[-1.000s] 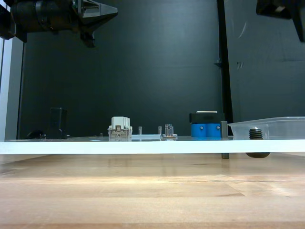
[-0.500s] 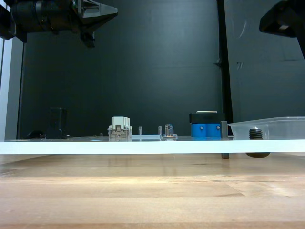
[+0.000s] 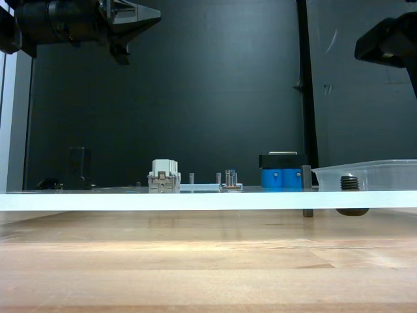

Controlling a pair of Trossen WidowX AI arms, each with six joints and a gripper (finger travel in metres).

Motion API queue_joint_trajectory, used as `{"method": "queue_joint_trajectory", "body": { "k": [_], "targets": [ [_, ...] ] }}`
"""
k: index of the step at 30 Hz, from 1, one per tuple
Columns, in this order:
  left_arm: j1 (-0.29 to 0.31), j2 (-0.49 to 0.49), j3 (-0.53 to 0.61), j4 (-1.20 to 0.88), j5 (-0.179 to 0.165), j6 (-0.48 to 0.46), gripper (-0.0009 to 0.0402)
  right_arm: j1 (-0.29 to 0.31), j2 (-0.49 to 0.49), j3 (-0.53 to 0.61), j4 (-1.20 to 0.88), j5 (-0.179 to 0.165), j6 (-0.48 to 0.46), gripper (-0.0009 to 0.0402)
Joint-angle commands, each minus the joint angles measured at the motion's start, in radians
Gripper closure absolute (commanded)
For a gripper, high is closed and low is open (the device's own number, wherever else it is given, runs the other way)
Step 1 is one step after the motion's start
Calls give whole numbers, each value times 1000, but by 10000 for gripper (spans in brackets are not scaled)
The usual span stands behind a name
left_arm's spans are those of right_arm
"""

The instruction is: Remove the rj45 connector and place it in the container

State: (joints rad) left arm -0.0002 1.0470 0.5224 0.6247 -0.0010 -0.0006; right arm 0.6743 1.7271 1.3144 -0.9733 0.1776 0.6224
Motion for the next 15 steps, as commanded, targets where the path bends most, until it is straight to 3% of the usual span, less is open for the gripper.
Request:
{"method": "queue_joint_trajectory", "body": {
  "k": [1, 15],
  "targets": [
    [0, 0, 0, 1, 0, 0, 392, 0, 1, -12, 8, 12, 1, 203],
    [0, 0, 0, -18, 0, 0, 392, -7, 16, -44, 59, 19, -7, 208]
  ]
}}
